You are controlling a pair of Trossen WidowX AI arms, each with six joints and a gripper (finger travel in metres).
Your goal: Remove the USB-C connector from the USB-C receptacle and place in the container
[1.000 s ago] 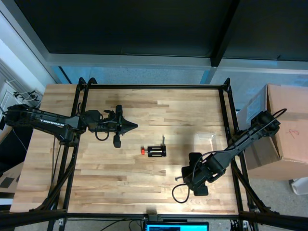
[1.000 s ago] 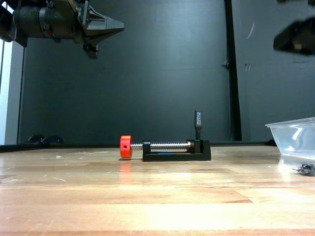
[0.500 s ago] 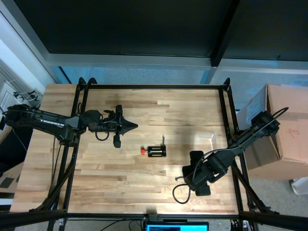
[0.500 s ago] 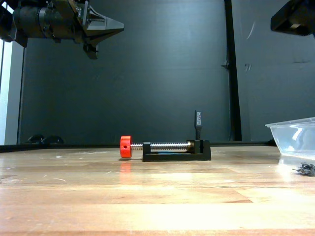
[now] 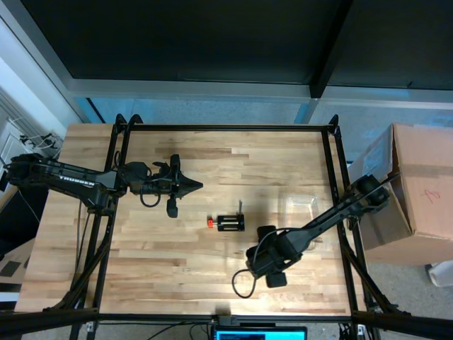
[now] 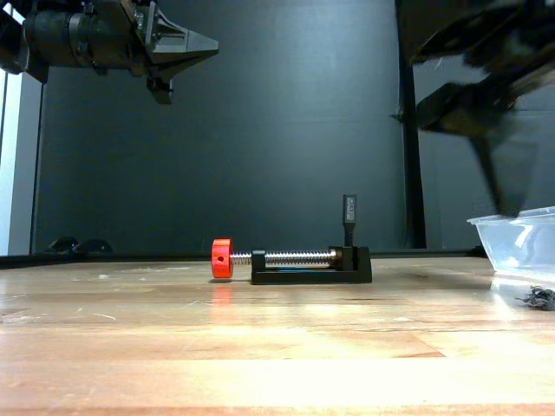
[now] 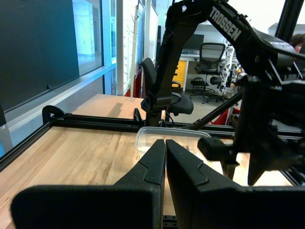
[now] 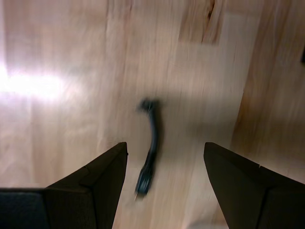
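The USB-C connector (image 6: 349, 211) stands upright in its receptacle on the black vise (image 6: 310, 264), which has a red knob (image 6: 222, 258); from above the connector (image 5: 241, 207) shows mid-table, held by no gripper. My right gripper (image 5: 258, 261) hangs open over bare wood, nearer than the vise and slightly right of it. Its fingers (image 8: 102, 176) frame only the tabletop. My left gripper (image 5: 195, 185) is shut and empty, high above the table left of the vise, pointing right (image 6: 208, 42). The clear container (image 5: 301, 205) lies right of the vise.
A thin dark cable-like piece (image 8: 150, 162) lies on the wood below the right gripper. A black frame rail (image 5: 340, 177) borders the table. A cardboard box (image 5: 417, 191) stands off the right edge. Small dark debris (image 6: 538, 299) lies near the container (image 6: 520, 243).
My right arm has swung left toward the vise, and its gripper now shows blurred at the upper right of the low view. The left arm and the connector have not moved.
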